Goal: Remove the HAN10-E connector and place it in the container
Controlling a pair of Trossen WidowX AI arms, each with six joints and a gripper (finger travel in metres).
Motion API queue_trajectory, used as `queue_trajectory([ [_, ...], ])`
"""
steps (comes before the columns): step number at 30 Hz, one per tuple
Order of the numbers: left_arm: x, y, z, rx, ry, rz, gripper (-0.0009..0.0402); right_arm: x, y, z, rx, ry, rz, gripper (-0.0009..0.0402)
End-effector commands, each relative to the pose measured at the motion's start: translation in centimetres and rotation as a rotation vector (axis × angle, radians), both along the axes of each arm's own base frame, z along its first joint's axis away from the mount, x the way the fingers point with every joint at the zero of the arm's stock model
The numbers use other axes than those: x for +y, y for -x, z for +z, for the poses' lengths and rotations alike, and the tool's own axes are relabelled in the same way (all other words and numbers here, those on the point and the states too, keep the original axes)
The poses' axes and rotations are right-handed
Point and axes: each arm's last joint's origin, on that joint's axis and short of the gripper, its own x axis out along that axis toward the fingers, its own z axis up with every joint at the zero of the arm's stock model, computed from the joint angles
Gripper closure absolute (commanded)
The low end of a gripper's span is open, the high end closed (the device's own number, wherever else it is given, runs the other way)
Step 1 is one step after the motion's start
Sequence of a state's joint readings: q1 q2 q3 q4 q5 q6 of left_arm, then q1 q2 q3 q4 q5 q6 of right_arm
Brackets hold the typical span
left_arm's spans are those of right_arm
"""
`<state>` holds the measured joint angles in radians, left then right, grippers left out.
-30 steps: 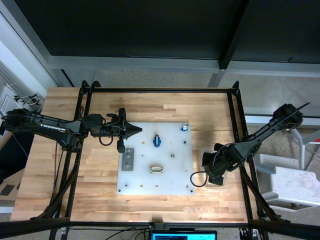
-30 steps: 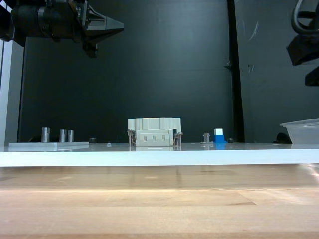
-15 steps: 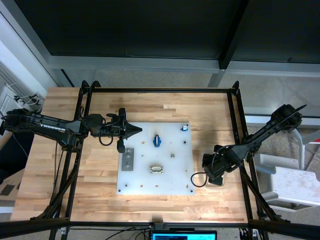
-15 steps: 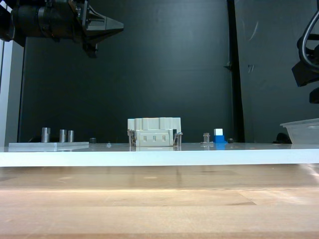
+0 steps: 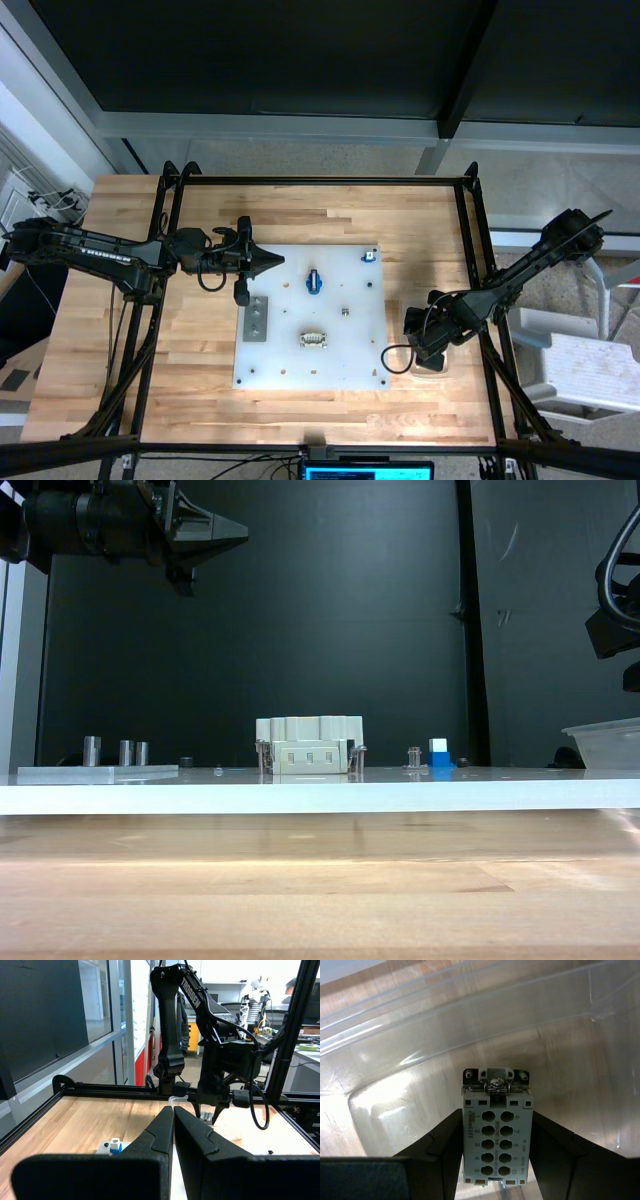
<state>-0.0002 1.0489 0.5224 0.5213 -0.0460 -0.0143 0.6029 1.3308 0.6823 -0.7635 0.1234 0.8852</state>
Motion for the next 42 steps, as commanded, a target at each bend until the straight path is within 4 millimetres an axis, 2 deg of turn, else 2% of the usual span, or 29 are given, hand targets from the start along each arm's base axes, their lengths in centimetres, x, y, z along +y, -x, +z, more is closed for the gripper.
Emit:
queue_trajectory([
  [1,0.0,0.0,0.0,0.0,0.0,0.0,0.0393,0.0,-0.1,0.0,-0.018,0.007,-0.005,0.0329],
  [10,0.0,0.0,0.0,0.0,0.0,0.0,0.0393,0.0,-0.2,0.0,-0.021,0.001,-0.021,0.0222],
  [19,0.0,0.0,0.0,0.0,0.0,0.0,0.0393,0.2,-0.3,0.3,-0.029,-0.005,-0.021,0.0152],
  [28,0.0,0.0,0.0,0.0,0.0,0.0,0.0393,0.2,-0.3,1.3,-0.012,0.006,-0.021,0.0139],
  [42,0.0,0.0,0.0,0.0,0.0,0.0,0.0393,-0.1,0.2,5.1,-0.021,0.0,-0.021,0.0139],
])
